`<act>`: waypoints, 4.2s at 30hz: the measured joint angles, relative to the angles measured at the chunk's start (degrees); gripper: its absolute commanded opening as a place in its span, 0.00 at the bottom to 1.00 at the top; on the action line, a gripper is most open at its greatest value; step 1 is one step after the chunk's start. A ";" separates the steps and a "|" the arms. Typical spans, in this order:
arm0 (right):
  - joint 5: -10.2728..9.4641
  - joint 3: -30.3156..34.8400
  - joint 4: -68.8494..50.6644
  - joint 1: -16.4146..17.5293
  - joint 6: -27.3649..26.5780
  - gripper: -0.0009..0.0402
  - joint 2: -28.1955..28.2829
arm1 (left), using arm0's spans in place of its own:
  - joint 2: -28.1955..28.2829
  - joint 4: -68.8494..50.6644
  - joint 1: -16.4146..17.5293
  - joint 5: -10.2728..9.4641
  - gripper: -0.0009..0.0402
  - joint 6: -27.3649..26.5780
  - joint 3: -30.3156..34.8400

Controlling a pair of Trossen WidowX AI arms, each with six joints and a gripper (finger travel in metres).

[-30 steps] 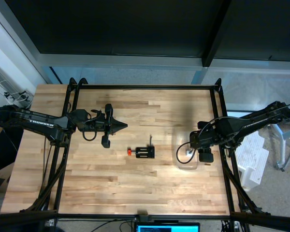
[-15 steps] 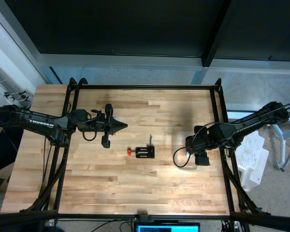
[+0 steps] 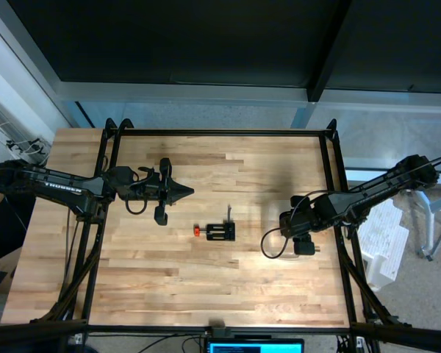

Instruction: Pick the USB-C connector and install on taskboard

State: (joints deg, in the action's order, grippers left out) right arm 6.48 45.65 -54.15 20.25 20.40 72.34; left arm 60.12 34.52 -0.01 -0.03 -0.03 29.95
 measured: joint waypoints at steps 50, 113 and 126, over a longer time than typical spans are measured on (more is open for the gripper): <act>0.42 -4.74 6.84 0.00 -0.33 0.04 1.49 | -0.02 0.00 0.00 -0.02 0.02 0.00 0.00; 1.49 19.19 -8.76 -4.35 -1.14 0.02 5.86 | -0.02 -0.02 0.00 0.00 0.02 0.00 0.00; 1.51 32.09 -8.15 -7.39 -3.32 0.02 18.82 | -0.02 0.00 0.00 0.00 0.02 0.00 0.00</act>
State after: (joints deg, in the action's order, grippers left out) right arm 7.99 77.73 -62.30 12.86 17.08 91.15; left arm 60.10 34.52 -0.01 -0.03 -0.03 29.95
